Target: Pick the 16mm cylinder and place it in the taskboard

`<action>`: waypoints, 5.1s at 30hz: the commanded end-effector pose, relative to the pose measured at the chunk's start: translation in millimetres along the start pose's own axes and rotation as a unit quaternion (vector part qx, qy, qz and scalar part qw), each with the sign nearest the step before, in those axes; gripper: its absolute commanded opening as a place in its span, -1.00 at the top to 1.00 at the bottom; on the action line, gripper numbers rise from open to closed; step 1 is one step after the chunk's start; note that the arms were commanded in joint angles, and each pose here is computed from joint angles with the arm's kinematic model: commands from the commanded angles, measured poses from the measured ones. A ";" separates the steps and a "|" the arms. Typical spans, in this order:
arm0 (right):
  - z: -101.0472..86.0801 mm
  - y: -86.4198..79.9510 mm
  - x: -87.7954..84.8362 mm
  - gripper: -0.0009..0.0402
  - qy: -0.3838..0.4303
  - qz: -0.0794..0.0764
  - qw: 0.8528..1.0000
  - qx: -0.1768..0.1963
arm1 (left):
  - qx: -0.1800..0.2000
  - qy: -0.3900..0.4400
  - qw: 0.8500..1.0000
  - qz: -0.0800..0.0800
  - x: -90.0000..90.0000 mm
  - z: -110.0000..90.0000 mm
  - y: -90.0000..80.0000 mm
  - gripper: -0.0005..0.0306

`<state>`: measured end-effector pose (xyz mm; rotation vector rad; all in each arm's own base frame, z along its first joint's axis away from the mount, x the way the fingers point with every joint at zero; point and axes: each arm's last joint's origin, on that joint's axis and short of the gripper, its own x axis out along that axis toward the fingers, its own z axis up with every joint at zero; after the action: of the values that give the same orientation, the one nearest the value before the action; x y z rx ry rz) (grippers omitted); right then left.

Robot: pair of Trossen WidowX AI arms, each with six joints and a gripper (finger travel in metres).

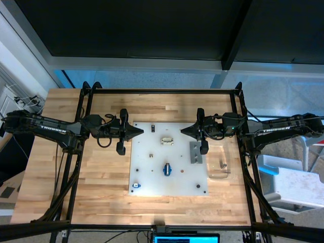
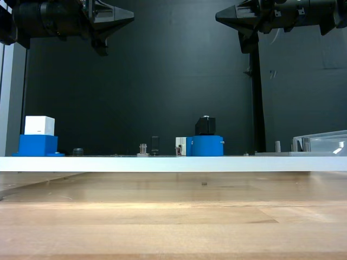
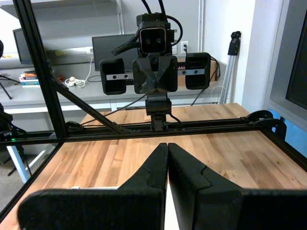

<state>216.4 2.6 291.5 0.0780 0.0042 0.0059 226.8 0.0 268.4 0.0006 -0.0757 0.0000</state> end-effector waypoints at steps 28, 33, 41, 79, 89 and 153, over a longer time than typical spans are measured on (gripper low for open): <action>18.9 0.2 -3.8 0.96 0.149 -0.050 0.988 -0.010 | 0.000 0.000 1.000 0.000 0.0 0.2 0.1 0.97; 27.4 0.1 -11.6 0.96 0.216 -0.079 0.973 -0.010 | 0.000 0.000 1.000 0.000 0.0 0.2 0.1 0.96; 37.3 1.6 -25.5 0.96 0.306 -0.090 0.948 0.005 | 0.000 0.000 1.000 0.000 0.0 0.2 0.1 0.97; 9.4 42.5 -74.3 0.96 0.566 -0.058 0.823 0.002 | 0.000 0.000 1.000 0.000 0.0 0.2 0.0 0.96; 5.6 59.2 -81.9 0.96 0.577 -0.034 0.816 -0.001 | 0.000 0.000 1.000 0.000 0.0 0.2 0.0 0.96; -55.8 82.4 -86.5 -0.40 0.647 -0.031 0.760 -0.044 | 0.000 0.000 1.000 0.000 0.0 0.2 0.1 0.96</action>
<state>129.3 88.3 244.7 -0.0350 1.4152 -0.0095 226.7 0.0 268.6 0.0005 -0.0765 0.0004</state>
